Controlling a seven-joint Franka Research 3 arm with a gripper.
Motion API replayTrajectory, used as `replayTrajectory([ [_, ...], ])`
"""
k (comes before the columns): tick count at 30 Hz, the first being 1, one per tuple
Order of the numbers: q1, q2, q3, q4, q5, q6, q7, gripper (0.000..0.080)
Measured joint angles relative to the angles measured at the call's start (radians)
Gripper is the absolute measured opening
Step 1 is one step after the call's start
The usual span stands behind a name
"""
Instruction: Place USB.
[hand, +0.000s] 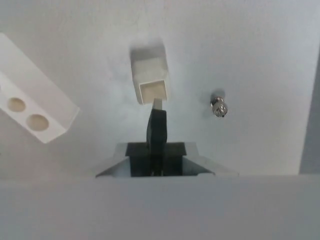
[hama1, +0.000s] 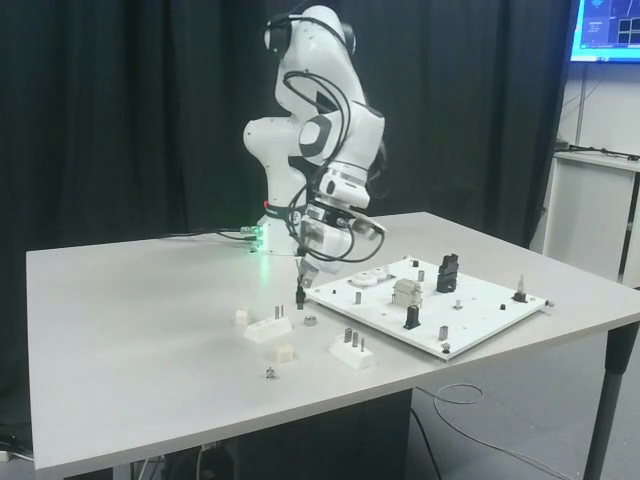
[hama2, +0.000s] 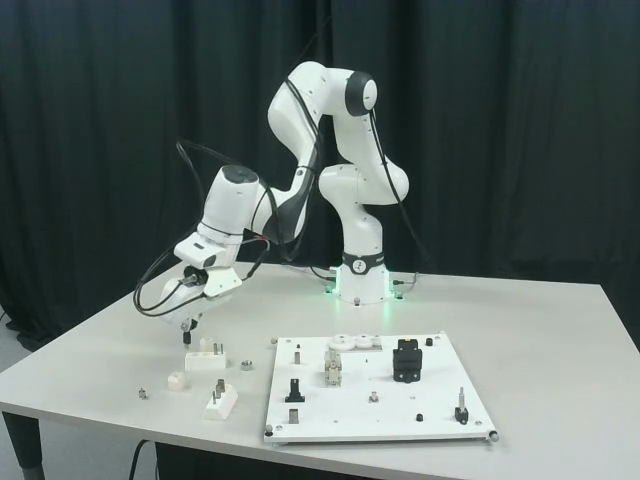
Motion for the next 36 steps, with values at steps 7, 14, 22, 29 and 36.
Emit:
replayTrajectory([
  [7, 0.0, -0.023, -0.022, -0.06, 0.0, 0.101, -0.059, 0.0052],
  [14, 0.0, -0.025, -0.03, -0.081, 0.0, 0.17, -0.087, 0.0052],
  [22, 0.0, -0.025, -0.031, -0.08, 0.0, 0.194, -0.095, 0.0052],
  [29, 0.0, -0.013, -0.035, -0.061, 0.0, 0.194, -0.101, 0.0052],
  [36, 0.0, 0.016, -0.044, -0.028, 0.0, 0.193, -0.101, 0.0052],
])
